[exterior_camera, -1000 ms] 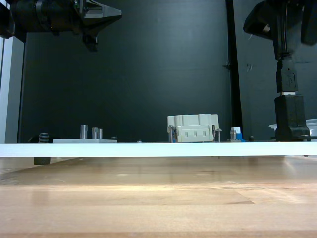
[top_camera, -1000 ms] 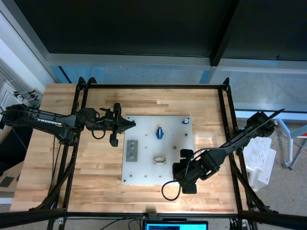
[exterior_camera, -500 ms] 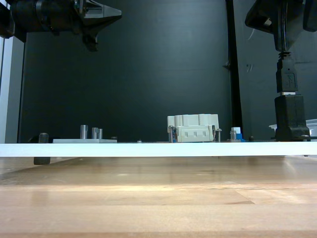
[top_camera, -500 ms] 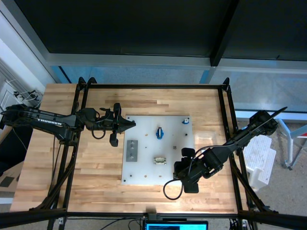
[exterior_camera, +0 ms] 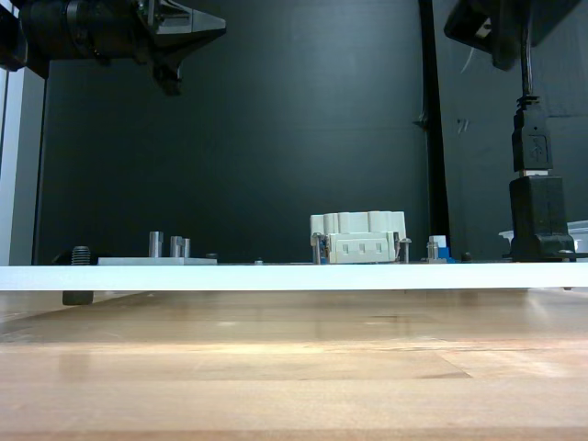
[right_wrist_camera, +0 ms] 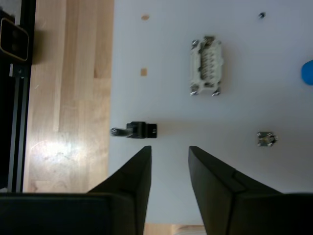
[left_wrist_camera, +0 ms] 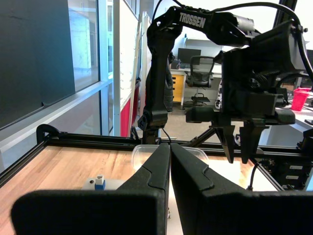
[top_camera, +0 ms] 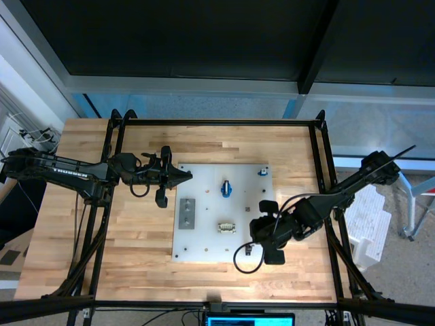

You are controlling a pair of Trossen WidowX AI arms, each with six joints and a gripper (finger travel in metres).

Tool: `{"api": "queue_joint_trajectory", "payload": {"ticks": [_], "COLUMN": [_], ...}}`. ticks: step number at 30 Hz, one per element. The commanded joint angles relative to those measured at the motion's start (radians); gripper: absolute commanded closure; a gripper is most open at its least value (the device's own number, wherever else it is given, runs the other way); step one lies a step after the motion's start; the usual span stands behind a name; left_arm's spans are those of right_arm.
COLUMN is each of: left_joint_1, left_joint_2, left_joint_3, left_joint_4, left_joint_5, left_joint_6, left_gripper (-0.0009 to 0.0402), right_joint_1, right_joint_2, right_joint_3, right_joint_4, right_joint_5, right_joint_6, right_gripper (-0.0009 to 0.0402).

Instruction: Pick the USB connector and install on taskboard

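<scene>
The right gripper [right_wrist_camera: 169, 151] hangs over the taskboard [top_camera: 204, 250] with its fingers apart and nothing between them. Taking the multi-pin socket [right_wrist_camera: 207, 66] as the mark, it sits to the socket's right, on the side of the board's near edge.

The USB connector [right_wrist_camera: 136, 129] lies just past the fingertips and below them, closer to the near edge than the socket. It stands upright in a black fitting [exterior_camera: 542, 220], long axis square to the board. It looks seated, so I'd expect a clean lift away. Its cable [exterior_camera: 525, 64] runs up toward that gripper and might snag.

The left gripper [left_wrist_camera: 169, 156], fingers pressed together, hangs high, well to the socket's left.

How deep the plug sits can't be seen. The low view cuts off the right gripper.
</scene>
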Motion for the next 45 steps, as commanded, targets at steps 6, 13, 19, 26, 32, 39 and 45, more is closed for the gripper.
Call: {"api": "queue_joint_trajectory", "payload": {"ticks": [6,13,19,26,32,39,45], "left_joint_1": [0.0,0.0,0.0,0.0,0.0,0.0,0.0], "left_joint_2": [0.0,0.0,0.0,0.0,0.0,0.0,0.0], "left_joint_3": [0.0,0.0,0.0,0.0,0.0,0.0,0.0], "left_joint_4": [0.0,0.0,0.0,0.0,0.0,0.0,0.0], "left_joint_5": [0.0,0.0,0.0,0.0,0.0,0.0,0.0], "left_joint_6": [0.0,0.0,0.0,0.0,0.0,0.0,0.0], "left_gripper": [0.0393,0.0393,0.0393,0.0393,0.0393,0.0393,0.0393], "right_joint_1": [-0.08,-0.177,-0.261,-0.356,-0.458,-0.497,-0.522], "right_joint_2": [-0.055,-0.108,-0.193,-0.311,-0.385,-0.462,-0.491], "right_joint_3": [-0.008,-0.055,-0.163,-0.305,-0.406,-0.549,-0.64], "right_joint_4": [0.006,0.113,0.32,0.568,0.728,0.994,1.165], "right_joint_5": [0.01,0.027,0.026,-0.014,-0.11,-0.114,-0.192], "right_joint_6": [-0.068,-0.159,-0.239,-0.339,-0.394,-0.422,-0.421], "right_gripper": [0.0376,0.0391,0.0394,0.0393,0.0393,0.0393,0.0393]}}
